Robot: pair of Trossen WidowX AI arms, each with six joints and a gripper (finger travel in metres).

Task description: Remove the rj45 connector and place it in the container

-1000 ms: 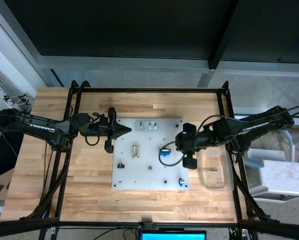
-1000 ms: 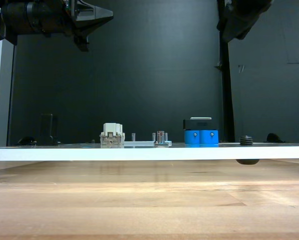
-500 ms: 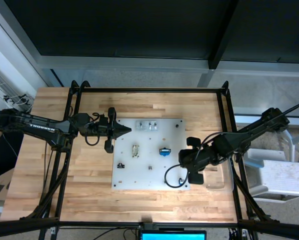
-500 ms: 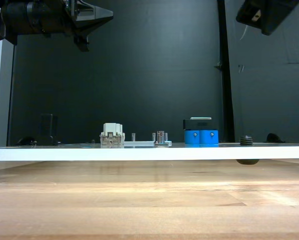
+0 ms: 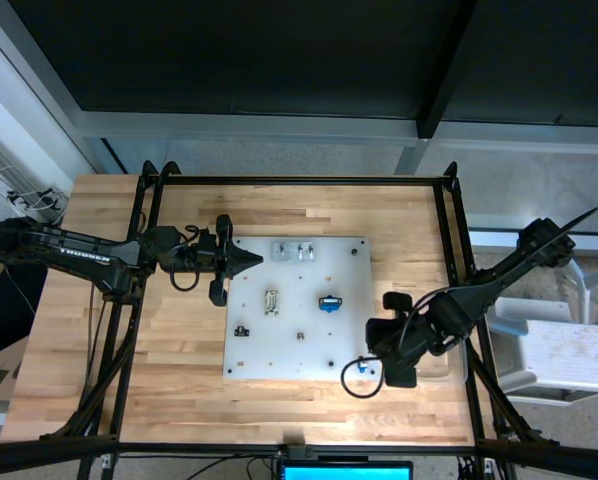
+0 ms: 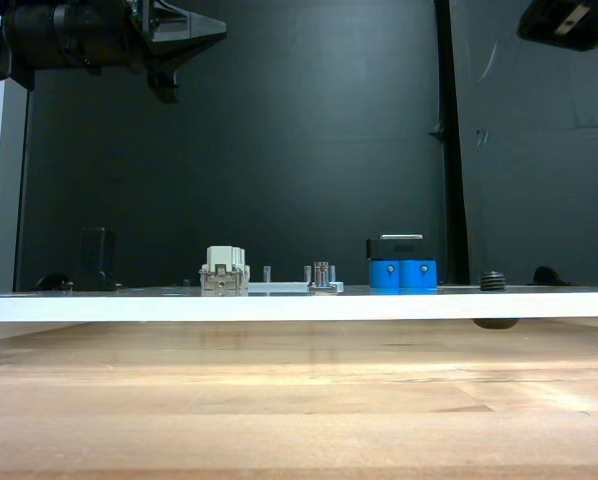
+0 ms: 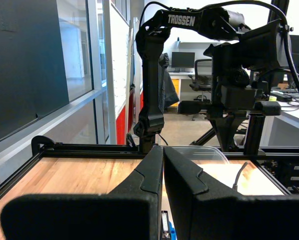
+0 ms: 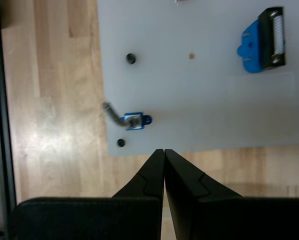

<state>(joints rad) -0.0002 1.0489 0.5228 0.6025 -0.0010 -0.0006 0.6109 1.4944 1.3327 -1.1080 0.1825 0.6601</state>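
Left claw (image 7: 163, 148), closed, left of flat white board (image 5: 294, 350); right claw (image 8: 163, 152), closed, over its edge beside clear plastic tub (image 7: 209, 152)

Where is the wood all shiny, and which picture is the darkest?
Right wrist view: glare whitens the wood beside the shut right gripper, by the board's near edge. Low view: darkest, the shut left gripper a silhouette high on the left.

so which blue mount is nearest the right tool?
Small blue plastic mount, bent stub, by right tool; bigger black-capped mount sits farther. Left tool: white board's left edge.
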